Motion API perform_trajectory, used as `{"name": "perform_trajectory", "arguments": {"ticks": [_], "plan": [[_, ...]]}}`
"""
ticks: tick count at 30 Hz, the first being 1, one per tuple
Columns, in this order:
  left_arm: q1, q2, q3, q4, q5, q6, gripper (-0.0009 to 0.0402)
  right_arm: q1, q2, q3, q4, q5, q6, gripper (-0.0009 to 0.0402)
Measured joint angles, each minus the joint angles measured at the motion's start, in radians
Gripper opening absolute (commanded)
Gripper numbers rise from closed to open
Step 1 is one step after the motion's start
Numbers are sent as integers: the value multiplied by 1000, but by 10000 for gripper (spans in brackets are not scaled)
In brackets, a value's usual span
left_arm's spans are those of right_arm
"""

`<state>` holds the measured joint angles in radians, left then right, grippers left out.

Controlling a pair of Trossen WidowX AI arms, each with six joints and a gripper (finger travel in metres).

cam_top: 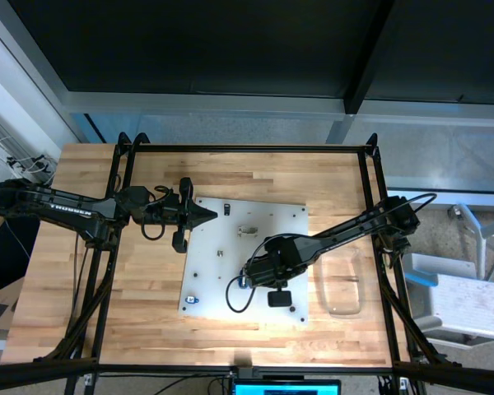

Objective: Pick the 16mm cylinder and place it in the container

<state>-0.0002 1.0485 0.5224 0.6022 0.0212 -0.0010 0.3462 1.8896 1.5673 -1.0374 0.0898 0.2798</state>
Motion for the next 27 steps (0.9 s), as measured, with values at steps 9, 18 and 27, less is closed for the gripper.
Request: {"name": "perform_trajectory", "arguments": {"ticks": [9, 18, 27], "plan": [[0, 0, 0, 0, 0, 0, 0, 1, -83, -3, -77, -3, 11, 25], [0, 0, 0, 0, 0, 0, 0, 2, -208, -105, -104, -3, 77, 25], [0, 0, 0, 0, 0, 0, 0, 11, -344, -261, -95, -13, 185, 25]]}}
